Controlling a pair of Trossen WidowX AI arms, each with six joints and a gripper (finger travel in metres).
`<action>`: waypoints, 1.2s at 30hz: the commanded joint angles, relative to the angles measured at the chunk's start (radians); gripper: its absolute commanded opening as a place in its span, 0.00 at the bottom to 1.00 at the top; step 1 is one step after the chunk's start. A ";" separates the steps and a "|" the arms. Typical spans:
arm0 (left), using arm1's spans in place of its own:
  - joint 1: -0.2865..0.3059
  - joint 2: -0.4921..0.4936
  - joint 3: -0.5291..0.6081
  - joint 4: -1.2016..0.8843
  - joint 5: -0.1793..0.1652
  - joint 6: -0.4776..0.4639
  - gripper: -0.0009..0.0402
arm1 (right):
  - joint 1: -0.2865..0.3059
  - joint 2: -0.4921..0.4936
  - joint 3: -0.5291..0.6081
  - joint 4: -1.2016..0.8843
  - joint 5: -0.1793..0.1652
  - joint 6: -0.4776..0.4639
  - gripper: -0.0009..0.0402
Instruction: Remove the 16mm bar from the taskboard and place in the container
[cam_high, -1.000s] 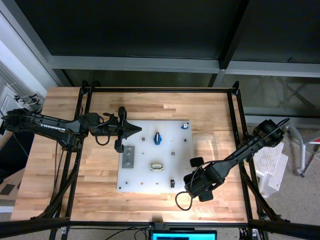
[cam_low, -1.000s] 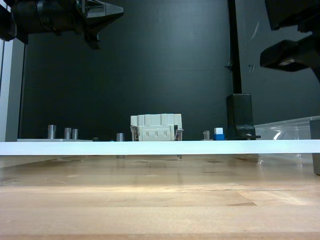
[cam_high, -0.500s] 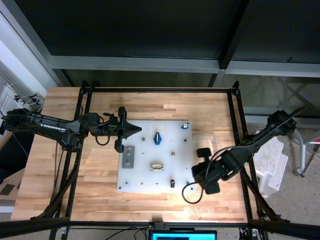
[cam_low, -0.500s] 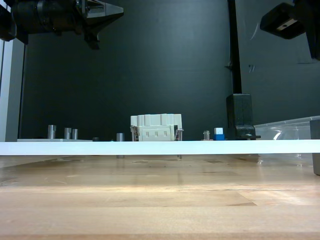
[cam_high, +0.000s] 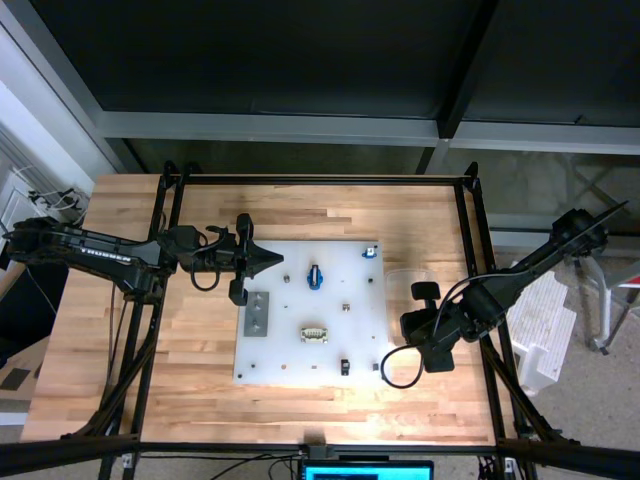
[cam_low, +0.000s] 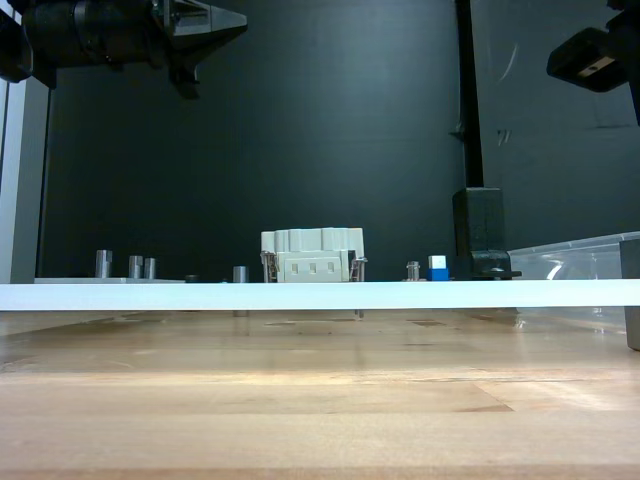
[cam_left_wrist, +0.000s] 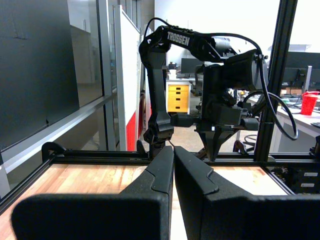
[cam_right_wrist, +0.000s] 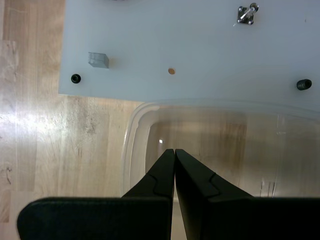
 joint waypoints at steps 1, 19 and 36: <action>0.000 0.000 0.000 0.000 0.000 0.000 0.02 | 0.000 0.000 0.003 0.018 0.002 -0.001 0.02; 0.000 0.000 0.000 0.000 0.000 0.000 0.02 | 0.008 0.222 0.169 0.022 -0.062 0.060 0.02; 0.000 0.000 0.000 0.000 0.000 0.000 0.02 | 0.020 0.388 0.242 0.072 -0.088 0.160 0.21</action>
